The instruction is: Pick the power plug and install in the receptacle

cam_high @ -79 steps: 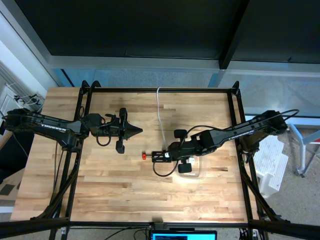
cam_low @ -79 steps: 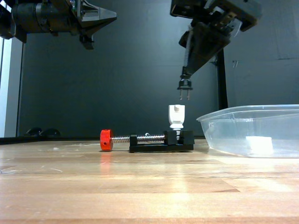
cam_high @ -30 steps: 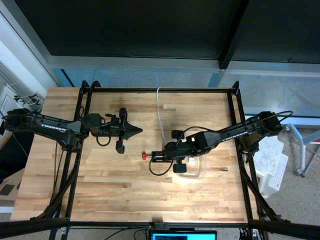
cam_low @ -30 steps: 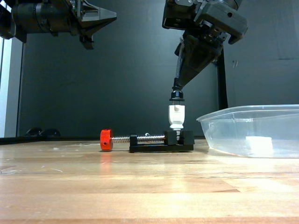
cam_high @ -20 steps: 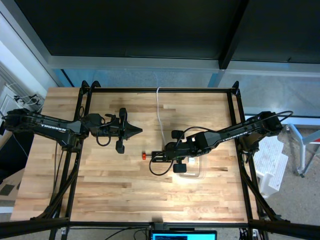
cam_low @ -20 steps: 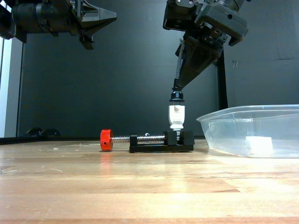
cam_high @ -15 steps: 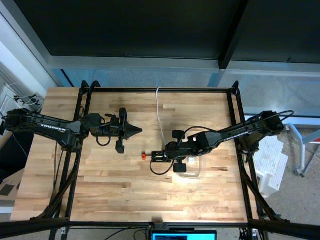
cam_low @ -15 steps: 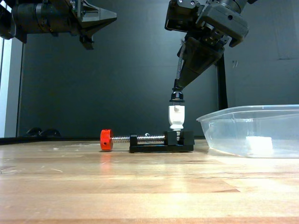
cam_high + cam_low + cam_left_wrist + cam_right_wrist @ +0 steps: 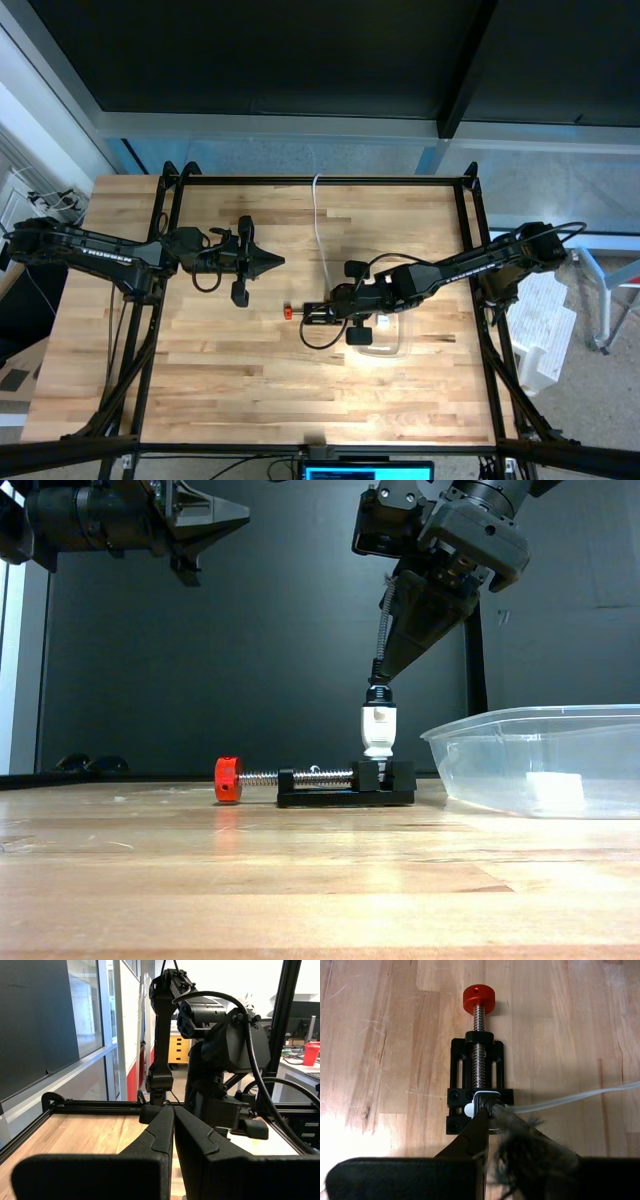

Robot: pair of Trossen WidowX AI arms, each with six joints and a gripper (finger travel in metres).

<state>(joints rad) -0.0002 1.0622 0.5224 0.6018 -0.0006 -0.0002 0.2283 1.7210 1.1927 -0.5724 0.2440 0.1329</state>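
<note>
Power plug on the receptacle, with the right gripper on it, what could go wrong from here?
The right gripper grips the power plug at a slant atop the receptacle; pressing down at that angle might bend the prongs or tip the receptacle in its black clamp. The plug's cord runs up against the gripper, so retreating could drag it and tug the plug out. The left gripper, parked high at the left, poses no risk.

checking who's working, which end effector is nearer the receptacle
Right. The right end effector is directly above the receptacle, gripping the power plug on it; the left end effector hangs high, far aside.
</note>
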